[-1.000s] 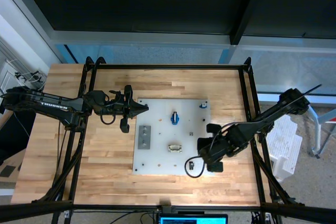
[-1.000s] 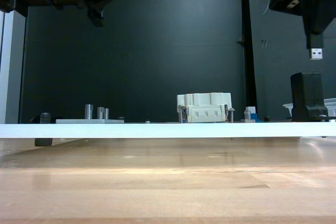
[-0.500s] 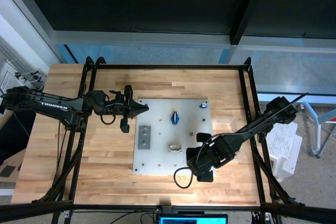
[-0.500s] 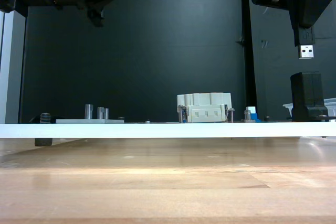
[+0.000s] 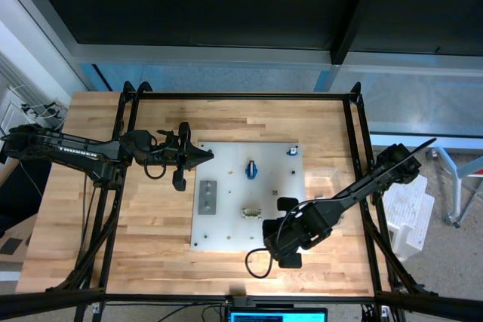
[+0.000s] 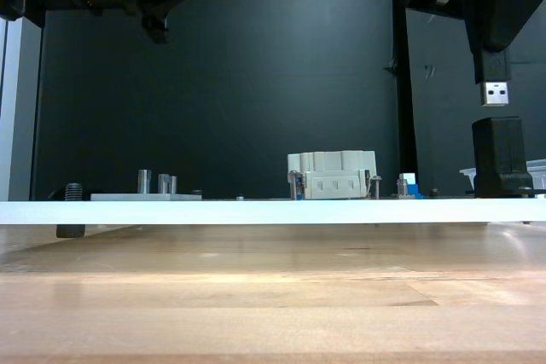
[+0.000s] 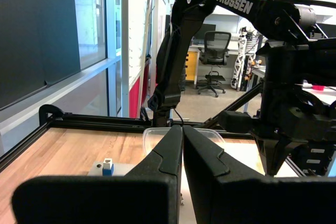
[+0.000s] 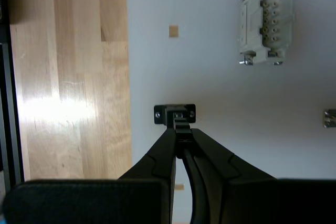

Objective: Pick the USB connector and install on taskboard

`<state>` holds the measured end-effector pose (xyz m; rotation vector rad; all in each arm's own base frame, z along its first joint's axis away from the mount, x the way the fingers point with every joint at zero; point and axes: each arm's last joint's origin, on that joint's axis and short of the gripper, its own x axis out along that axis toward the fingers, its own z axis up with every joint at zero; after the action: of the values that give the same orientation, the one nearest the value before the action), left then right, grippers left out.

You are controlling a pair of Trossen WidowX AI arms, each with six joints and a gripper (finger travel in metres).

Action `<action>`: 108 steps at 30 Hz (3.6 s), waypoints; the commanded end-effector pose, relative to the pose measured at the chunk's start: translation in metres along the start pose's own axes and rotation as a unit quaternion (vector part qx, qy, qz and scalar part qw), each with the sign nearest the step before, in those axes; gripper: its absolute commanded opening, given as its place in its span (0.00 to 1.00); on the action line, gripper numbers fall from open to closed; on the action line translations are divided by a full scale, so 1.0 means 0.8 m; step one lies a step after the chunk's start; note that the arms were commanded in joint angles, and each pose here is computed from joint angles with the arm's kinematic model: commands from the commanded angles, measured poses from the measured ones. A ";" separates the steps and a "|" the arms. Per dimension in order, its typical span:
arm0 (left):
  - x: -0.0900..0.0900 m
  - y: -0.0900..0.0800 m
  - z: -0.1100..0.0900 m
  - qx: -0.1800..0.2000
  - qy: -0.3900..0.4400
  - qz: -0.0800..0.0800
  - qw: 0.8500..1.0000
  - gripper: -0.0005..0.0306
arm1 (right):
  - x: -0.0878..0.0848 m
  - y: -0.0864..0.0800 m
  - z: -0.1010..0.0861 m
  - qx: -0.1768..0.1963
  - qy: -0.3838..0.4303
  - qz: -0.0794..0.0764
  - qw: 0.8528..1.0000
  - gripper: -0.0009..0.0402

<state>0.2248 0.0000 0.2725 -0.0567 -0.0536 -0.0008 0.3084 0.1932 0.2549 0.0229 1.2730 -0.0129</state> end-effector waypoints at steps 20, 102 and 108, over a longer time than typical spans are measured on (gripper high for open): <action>0.000 0.000 0.000 0.000 0.000 0.000 1.000 0.02 | 0.007 -0.001 -0.003 -0.008 0.005 -0.002 1.000 0.02; 0.000 0.000 0.000 0.000 0.000 0.000 1.000 0.02 | 0.010 -0.009 -0.013 -0.012 -0.014 0.002 1.000 0.34; 0.000 0.000 0.000 0.000 0.000 0.000 1.000 0.02 | -0.007 -0.016 -0.018 -0.013 -0.013 0.003 1.000 0.42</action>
<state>0.2248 0.0000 0.2726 -0.0567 -0.0544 -0.0008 0.2948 0.1820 0.2512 0.0020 1.2529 0.0046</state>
